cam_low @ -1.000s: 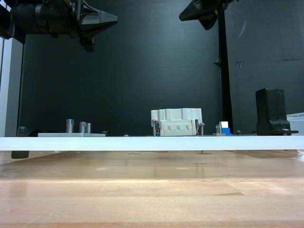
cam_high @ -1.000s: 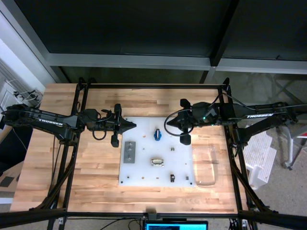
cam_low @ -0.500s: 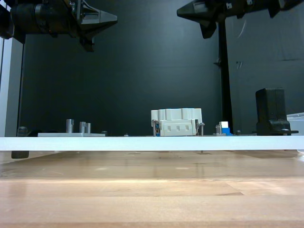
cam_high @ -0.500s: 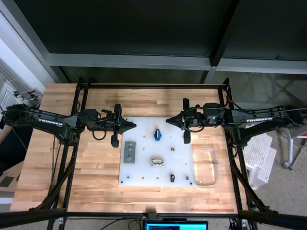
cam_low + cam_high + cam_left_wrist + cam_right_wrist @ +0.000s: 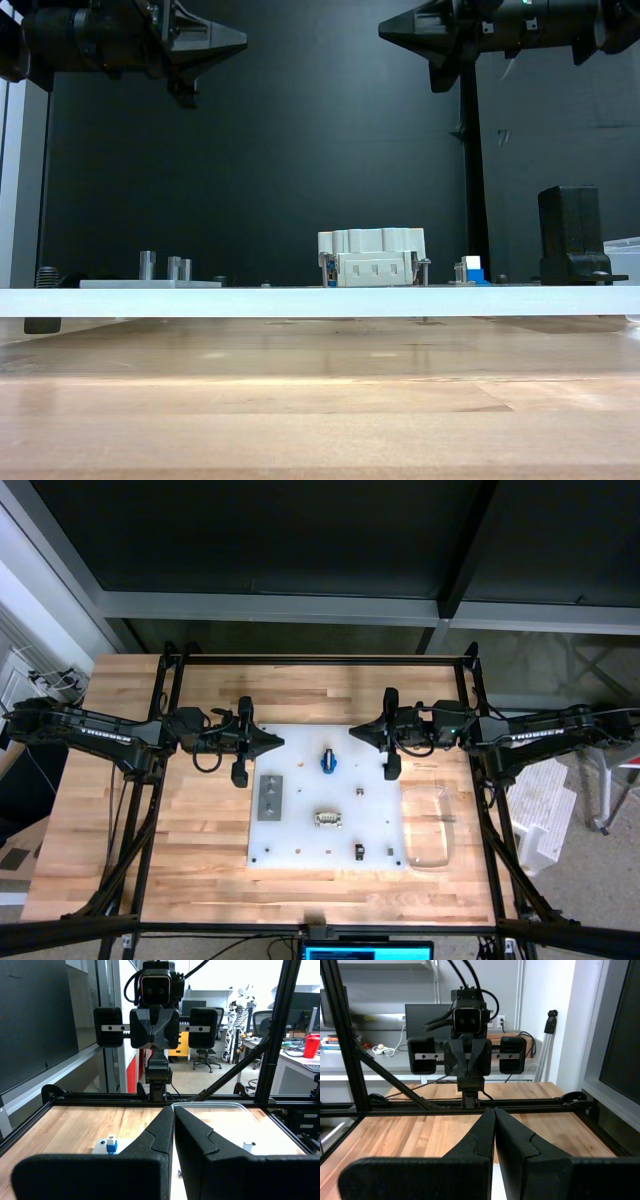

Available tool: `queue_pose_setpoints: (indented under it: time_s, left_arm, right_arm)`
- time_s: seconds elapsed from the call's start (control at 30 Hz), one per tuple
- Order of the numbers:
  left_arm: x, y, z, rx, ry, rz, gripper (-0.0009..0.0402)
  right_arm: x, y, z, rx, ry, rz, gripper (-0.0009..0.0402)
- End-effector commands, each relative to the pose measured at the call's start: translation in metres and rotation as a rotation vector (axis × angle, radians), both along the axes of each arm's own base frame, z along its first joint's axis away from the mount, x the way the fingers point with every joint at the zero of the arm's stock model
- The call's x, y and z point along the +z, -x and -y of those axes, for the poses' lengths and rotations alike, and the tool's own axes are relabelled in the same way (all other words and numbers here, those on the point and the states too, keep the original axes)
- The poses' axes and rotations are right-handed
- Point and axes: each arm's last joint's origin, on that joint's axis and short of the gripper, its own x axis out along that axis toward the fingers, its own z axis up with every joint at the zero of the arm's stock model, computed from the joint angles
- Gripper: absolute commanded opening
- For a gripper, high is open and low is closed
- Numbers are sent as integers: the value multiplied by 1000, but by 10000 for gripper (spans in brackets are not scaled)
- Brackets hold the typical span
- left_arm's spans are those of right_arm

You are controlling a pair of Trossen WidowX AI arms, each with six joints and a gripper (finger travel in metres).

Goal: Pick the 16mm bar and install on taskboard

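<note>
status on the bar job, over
Left pincer shut, high near taskboard far-left corner. Right pincer shut, high near its far edge. Bar not spotted.

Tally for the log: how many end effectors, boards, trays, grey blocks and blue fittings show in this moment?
End effectors: 2, left end effector and right end effector, both shut, raised near the taskboard's far edge
Taskboard: 1
Clear tray: 1
Grey block: 1
Blue fitting: 1
Total: 6
</note>
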Motion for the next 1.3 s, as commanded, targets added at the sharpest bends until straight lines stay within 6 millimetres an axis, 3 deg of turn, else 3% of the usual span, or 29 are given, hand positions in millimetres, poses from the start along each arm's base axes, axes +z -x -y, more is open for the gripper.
queue_pose_setpoints:
  time_s: [0.03,1.3]
  left_arm:
    - [0,0,0,0,0,0,0]
    - [0,0,0,0,0,0,0]
  right_arm:
    - [-4,1,0,-2,-2,-2,0]
    - [-12,2,0,-2,-8,-21,0]
